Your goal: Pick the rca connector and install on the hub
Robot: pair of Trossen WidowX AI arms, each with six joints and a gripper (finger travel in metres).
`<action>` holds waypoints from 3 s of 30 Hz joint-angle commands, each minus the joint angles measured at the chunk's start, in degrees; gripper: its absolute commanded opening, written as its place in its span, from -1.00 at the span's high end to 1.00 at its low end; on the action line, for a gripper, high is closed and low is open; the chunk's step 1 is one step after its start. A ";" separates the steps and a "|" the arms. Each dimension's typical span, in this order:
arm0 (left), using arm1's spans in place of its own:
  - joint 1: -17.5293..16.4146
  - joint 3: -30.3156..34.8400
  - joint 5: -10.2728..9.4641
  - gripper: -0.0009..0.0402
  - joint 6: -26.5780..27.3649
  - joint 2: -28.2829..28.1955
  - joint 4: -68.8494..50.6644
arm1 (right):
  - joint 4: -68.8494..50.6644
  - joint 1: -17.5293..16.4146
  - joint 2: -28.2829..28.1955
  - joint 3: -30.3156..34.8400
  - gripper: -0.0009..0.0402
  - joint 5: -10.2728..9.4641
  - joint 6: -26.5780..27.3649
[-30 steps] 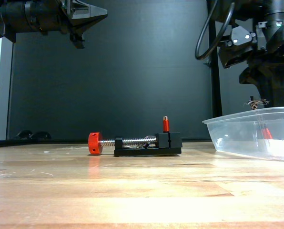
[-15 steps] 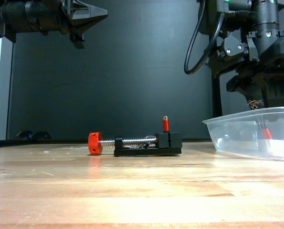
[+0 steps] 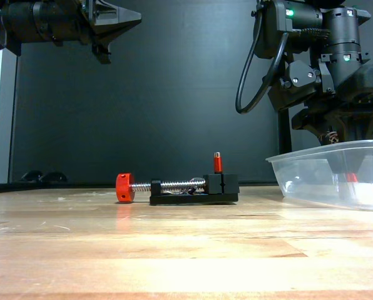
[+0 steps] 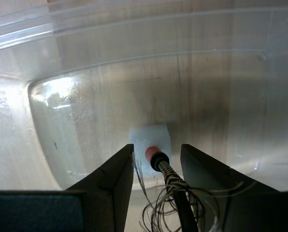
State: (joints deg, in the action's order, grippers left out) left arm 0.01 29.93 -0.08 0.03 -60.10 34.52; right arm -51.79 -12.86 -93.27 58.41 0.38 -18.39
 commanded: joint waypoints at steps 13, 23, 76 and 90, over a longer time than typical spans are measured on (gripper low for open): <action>0.00 0.02 0.02 0.96 -0.02 0.00 0.02 | 0.44 0.00 0.02 -0.15 0.70 -0.04 -0.15; 0.00 0.02 0.02 0.96 -0.02 0.00 0.02 | 0.55 -0.02 0.02 -0.15 0.95 0.00 -0.66; 0.00 0.02 0.02 0.96 0.00 -0.02 0.00 | 5.31 0.02 17.75 -2.64 0.96 3.26 -1.60; 0.00 0.02 0.02 0.96 -0.02 -0.02 0.02 | 10.51 1.64 12.17 1.70 0.96 6.01 -1.16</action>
State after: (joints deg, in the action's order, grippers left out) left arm 0.01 29.93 -0.08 0.03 -60.10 34.52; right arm -41.36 -11.31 -80.14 59.35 6.44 -19.97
